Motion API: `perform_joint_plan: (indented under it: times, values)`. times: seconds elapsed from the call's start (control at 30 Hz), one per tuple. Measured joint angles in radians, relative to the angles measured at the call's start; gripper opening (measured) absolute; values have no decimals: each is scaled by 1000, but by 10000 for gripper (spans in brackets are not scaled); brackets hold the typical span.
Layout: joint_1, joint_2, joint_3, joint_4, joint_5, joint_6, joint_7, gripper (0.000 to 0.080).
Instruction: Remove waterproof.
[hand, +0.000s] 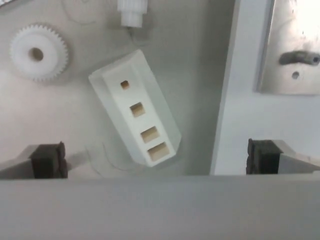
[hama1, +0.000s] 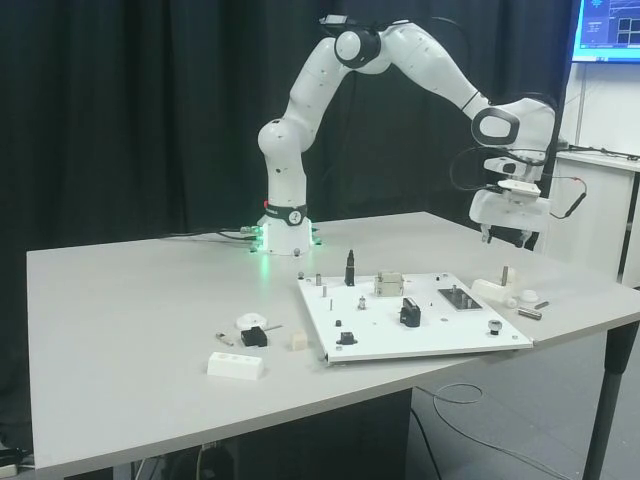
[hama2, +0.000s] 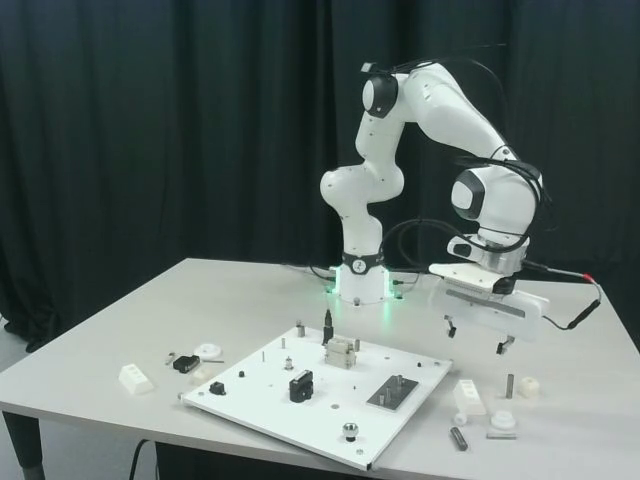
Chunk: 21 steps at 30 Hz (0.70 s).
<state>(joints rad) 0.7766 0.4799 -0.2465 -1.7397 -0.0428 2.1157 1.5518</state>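
Observation:
My gripper (hand: 155, 159) hangs open above the table, just off the white board's right edge, with nothing between its black pads (hand: 47, 160). Directly below it a white block with several square slots (hand: 137, 112) lies flat on the grey table. In the room views this block (hama1: 493, 289) (hama2: 469, 396) rests beside the board, and the gripper (hama1: 508, 236) (hama2: 476, 338) is well above it. On the white board (hama1: 420, 340) (hama2: 300, 410) stand a black part (hama1: 408, 312) (hama2: 300, 385) and a grey box-shaped part (hama1: 389, 284) (hama2: 341, 352).
A white gear (hand: 39, 52) (hama2: 528, 386) and a small toothed piece (hand: 131, 14) lie close to the block. A metal plate (hand: 292, 45) (hama1: 460, 298) sits on the board. Another white block (hama1: 236, 366) (hama2: 135, 378) and small parts lie at the table's left.

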Motion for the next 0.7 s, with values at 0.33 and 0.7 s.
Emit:
perform_joint_plan:
  times: [0.33, 0.7]
  values:
    - [-6, -5, 0, -7, 3, 2, -277, 800]
    - [-49, -57, -1, -79, 15, -27, -452, 800]
